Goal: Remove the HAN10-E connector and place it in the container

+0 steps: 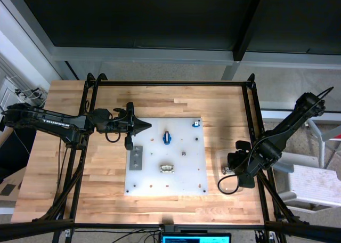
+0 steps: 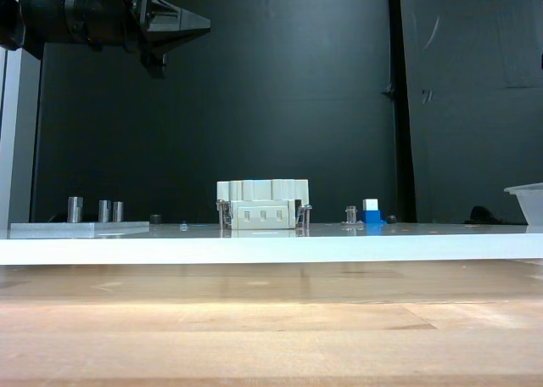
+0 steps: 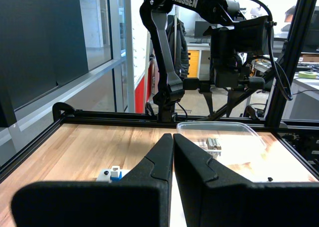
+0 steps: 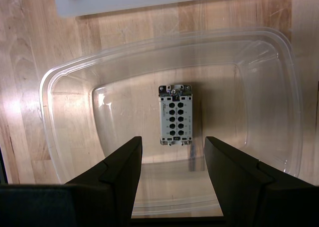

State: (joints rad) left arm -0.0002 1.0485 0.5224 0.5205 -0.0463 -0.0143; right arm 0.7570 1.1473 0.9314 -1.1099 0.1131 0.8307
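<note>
Status: the HAN10-E connector (image 4: 175,115) lies flat in the container (image 4: 249,102), contact face up, resting on the tray floor and clear of its walls. The container sits on the wooden table (image 1: 101,173) just off the 3 o'clock edge of the white board (image 1: 186,173). The right gripper (image 4: 173,143) hangs directly over the tray, fingers spread wide and holding nothing, with the connector showing between them. The left gripper (image 1: 145,126) hovers high above the board's 10 o'clock corner, pointing toward 3 o'clock, fingers pressed together on nothing. On the board: a grey-beige block (image 1: 167,169) near 6 o'clock, a blue part (image 1: 167,138) toward 12 o'clock from centre, a grey metal plate (image 1: 137,159) at the 9 o'clock edge.
</note>
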